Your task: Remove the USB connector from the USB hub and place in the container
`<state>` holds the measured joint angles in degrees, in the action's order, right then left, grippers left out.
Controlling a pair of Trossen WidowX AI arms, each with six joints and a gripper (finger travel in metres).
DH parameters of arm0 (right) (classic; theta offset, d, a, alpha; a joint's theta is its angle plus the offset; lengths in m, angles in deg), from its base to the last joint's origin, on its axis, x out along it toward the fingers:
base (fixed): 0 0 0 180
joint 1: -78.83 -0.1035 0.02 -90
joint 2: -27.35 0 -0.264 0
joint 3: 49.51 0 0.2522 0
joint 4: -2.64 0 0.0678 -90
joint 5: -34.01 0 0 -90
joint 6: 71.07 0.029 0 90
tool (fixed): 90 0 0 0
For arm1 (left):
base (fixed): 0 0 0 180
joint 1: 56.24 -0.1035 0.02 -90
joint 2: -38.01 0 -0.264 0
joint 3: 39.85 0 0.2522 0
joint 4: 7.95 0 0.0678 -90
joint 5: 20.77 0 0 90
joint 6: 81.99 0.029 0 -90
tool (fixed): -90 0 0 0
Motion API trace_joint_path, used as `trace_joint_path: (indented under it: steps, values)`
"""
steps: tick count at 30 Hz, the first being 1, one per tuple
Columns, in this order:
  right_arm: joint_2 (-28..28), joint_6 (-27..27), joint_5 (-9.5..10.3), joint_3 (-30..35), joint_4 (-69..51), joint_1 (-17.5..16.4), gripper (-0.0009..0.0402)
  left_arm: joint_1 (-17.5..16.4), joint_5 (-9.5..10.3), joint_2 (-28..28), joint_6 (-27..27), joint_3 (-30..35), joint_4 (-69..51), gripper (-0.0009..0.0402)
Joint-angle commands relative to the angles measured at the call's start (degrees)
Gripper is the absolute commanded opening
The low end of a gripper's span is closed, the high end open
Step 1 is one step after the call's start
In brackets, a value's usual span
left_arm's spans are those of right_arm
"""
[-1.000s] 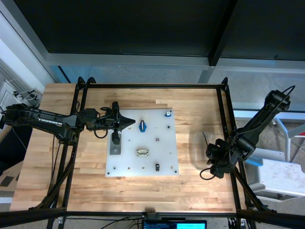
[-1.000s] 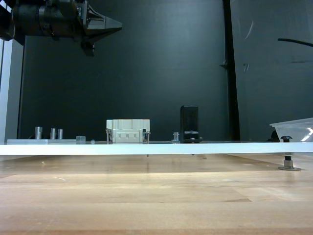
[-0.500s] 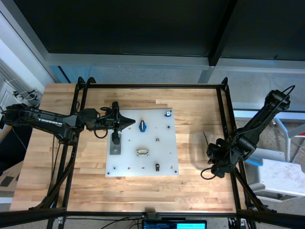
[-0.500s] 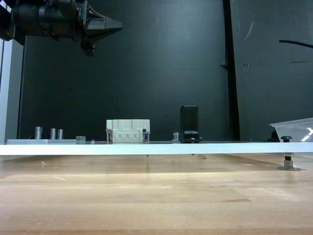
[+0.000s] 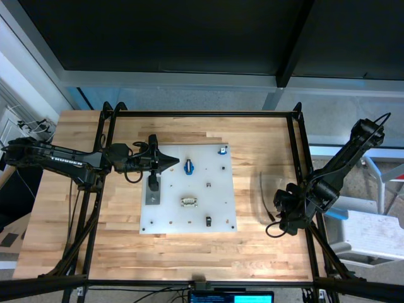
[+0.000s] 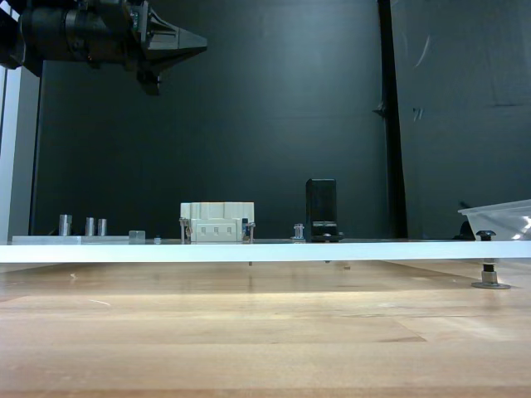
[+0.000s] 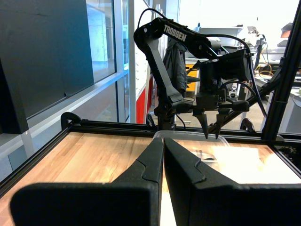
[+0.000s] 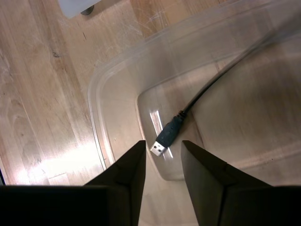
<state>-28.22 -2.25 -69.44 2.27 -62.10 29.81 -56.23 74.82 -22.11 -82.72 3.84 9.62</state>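
Note:
The USB connector [image 8: 165, 134] lies loose on the floor of the container [image 8: 94, 99], its thin black cable running away across the tub. My right gripper [image 8: 163, 142] hangs open just above the plug, holding nothing. From above, the clear container [image 5: 269, 192] sits right of the white board, with the cable [image 5: 262, 184] a dark line inside it and the right gripper [image 5: 279, 211] at its near right side. My left gripper [image 5: 172, 163] is shut and empty, high over the board's left part; the low view shows the left gripper [image 6: 197, 39] well above the board.
The white board [image 5: 214, 211] carries a grey block with a black part [image 5: 152, 189], a blue piece [image 5: 188, 167], a beige connector [image 5: 188, 202] and small fittings. A black frame [image 5: 297, 145] rings the table. The container's rim [image 6: 498, 217] shows at the low view's right.
The cable inside the tub has shifted and now shows as a longer line along its left side. The right arm has moved slightly. The left arm has stayed still.

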Motion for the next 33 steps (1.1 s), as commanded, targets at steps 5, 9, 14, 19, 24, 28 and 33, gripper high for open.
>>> trace_joint_path:
  steps: [5,9,14,19,24,28,33]
  values:
    - [0.0,0.1,-0.02,0.0,0.0,0.0,0.0142,0.0,0.00,0.0,0.0,0.0,0.0,0.0001]
    - [0.0,0.7,0.00,0.0,0.0,0.0,0.0147,0.0,-0.02,0.0,0.0,0.0,0.0,0.0001]
    - [0.0,0.9,0.02,0.0,0.0,0.0,0.0146,0.0,-0.02,0.0,0.0,0.0,0.0,0.0001]
    - [0.0,0.9,0.00,0.0,0.0,0.0,0.0145,0.0,-0.02,0.0,0.0,0.0,0.0,0.0001]
    - [0.0,0.9,0.00,0.0,0.0,0.0,0.0146,0.0,0.00,0.0,0.0,0.0,0.0,0.0001]
    - [0.0,0.9,-0.02,0.0,0.0,0.0,0.0145,0.0,0.00,0.0,0.0,0.0,0.0,0.0001]
    - [0.0,1.0,0.00,0.0,0.0,0.0,0.0146,0.0,0.00,0.0,0.0,0.0,0.0,0.0001]
